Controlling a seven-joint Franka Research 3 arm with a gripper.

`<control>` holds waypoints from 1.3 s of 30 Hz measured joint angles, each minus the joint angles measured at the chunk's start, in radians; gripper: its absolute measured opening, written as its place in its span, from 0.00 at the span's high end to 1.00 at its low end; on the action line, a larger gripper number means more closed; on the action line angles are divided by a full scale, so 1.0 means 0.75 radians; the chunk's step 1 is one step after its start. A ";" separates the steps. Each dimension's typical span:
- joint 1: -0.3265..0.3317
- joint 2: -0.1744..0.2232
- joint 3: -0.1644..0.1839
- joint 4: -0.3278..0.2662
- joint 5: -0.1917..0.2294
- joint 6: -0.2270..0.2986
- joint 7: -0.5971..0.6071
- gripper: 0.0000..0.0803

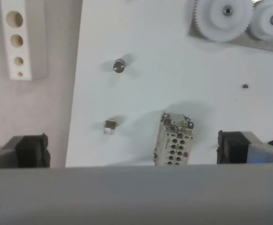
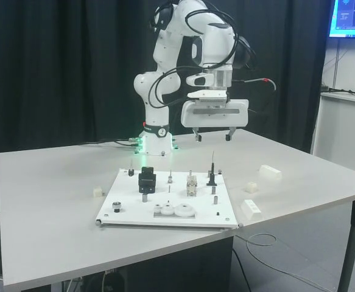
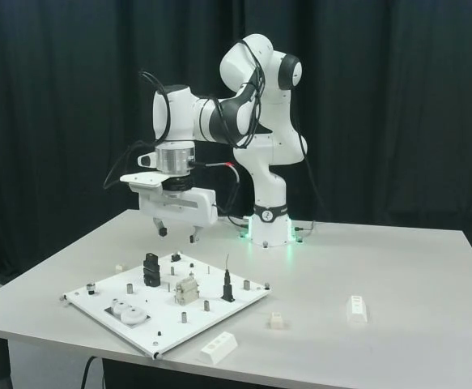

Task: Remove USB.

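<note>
A white board (image 2: 128, 201) (image 3: 219, 318) lies on the grey table with small parts fixed to it. A black upright plug with a thin stem (image 2: 212, 176) (image 3: 227, 288) stands near the board's edge; it looks like the USB, though I cannot tell for sure. My gripper (image 2: 212, 137) (image 3: 177, 234) hangs open well above the board's far side, holding nothing. In the wrist view the gripper (image 1: 131, 149) has its black fingertips (image 1: 31, 150) far apart over the board (image 1: 173, 70), above a pale multi-pin connector (image 1: 173, 140). The black plug is not in the wrist view.
On the board are a black block (image 2: 147, 180) (image 3: 151, 270), white gears (image 2: 174, 210) (image 1: 227, 16), a metal peg (image 1: 119, 65) and a small metal block (image 1: 109, 126). White blocks (image 2: 270, 172) (image 2: 251, 209) (image 3: 218, 347) lie on the table; one has holes (image 1: 21, 37).
</note>
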 joint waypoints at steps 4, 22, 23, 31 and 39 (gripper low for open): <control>0.000 0.004 0.010 -0.001 0.000 -0.001 0.029 0.00; 0.005 0.022 0.014 -0.001 -0.001 -0.002 0.089 0.00; 0.005 0.022 0.014 -0.001 -0.001 -0.002 0.089 0.00; 0.006 0.022 0.016 -0.001 -0.001 -0.002 0.089 0.00; 0.008 0.022 0.017 -0.001 -0.001 -0.003 0.134 0.00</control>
